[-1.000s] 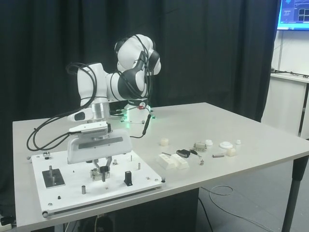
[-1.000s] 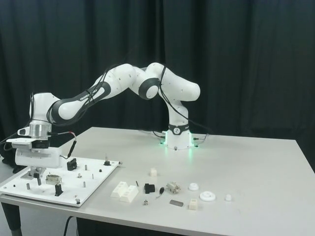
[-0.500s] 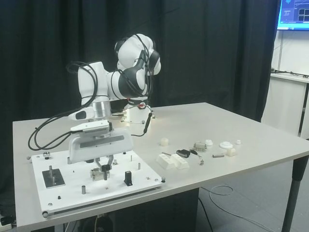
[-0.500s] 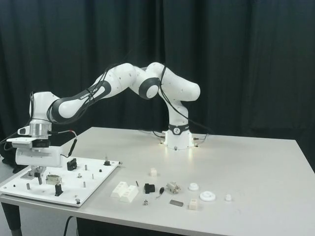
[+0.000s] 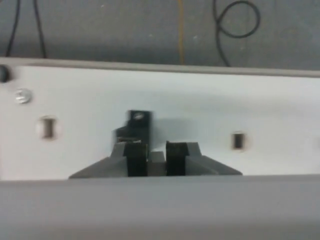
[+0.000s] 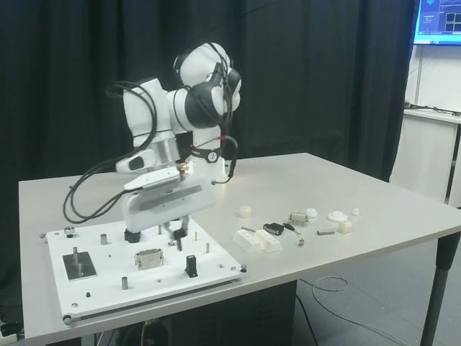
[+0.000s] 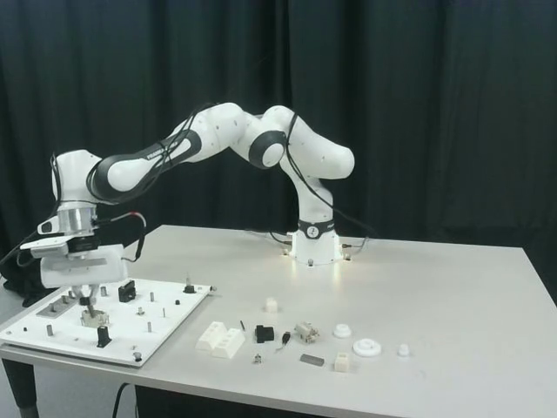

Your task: Place square peg 3.

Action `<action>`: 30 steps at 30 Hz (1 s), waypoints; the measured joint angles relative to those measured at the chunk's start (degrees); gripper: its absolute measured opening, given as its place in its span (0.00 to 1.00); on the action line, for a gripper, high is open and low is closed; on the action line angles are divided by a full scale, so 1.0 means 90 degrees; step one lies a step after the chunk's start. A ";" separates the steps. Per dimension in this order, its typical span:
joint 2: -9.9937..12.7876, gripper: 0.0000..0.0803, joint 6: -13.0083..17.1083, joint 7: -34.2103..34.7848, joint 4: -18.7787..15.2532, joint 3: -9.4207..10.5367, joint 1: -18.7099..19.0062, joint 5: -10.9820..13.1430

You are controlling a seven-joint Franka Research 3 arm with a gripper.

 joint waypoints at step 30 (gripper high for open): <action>-0.1050 0.10 -0.1546 0.1444 -0.1490 -0.1317 0.2622 -0.0002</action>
